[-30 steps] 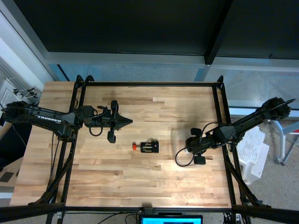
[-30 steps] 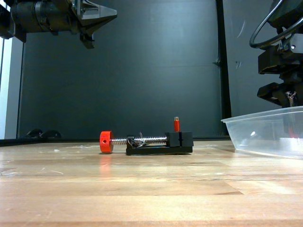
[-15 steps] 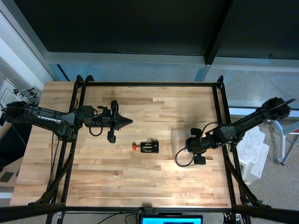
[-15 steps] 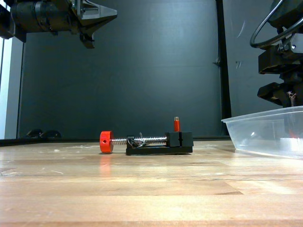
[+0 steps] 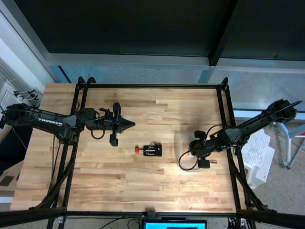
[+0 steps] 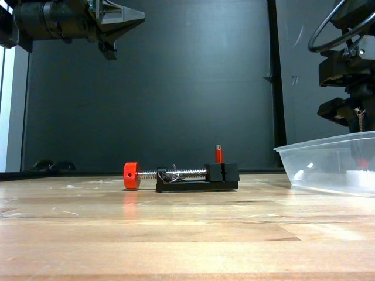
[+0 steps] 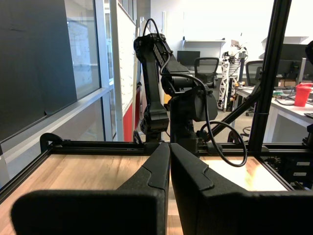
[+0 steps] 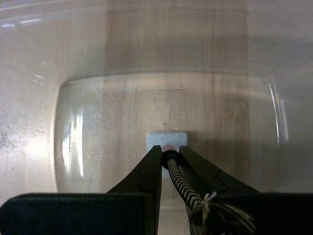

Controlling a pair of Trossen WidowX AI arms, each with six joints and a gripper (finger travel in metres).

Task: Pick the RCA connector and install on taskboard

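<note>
The taskboard [image 5: 152,150] [image 6: 196,178] is a small black block with a red knob [image 6: 132,175] on a silvery screw, lying mid-table. My right gripper [image 8: 168,149] [image 6: 358,126] hangs tip-down over the clear tray [image 6: 328,164], shut on the RCA connector [image 8: 172,164], a slim plug with a braided striped tail. The plug's tip sits just above a small white cube [image 8: 167,139] on the tray floor. My left gripper [image 5: 131,124] [image 7: 169,144] is shut on nothing and held high over the table, left of the taskboard.
The clear tray [image 8: 63,98] lies right of the taskboard under the right arm [image 5: 238,133]. A short red pin [image 6: 218,153] stands upright on the taskboard's right end. A black frame [image 5: 152,86] borders the wooden table.
The right gripper has risen slightly over the tray with the plug in it. The left arm and the taskboard have not moved.
</note>
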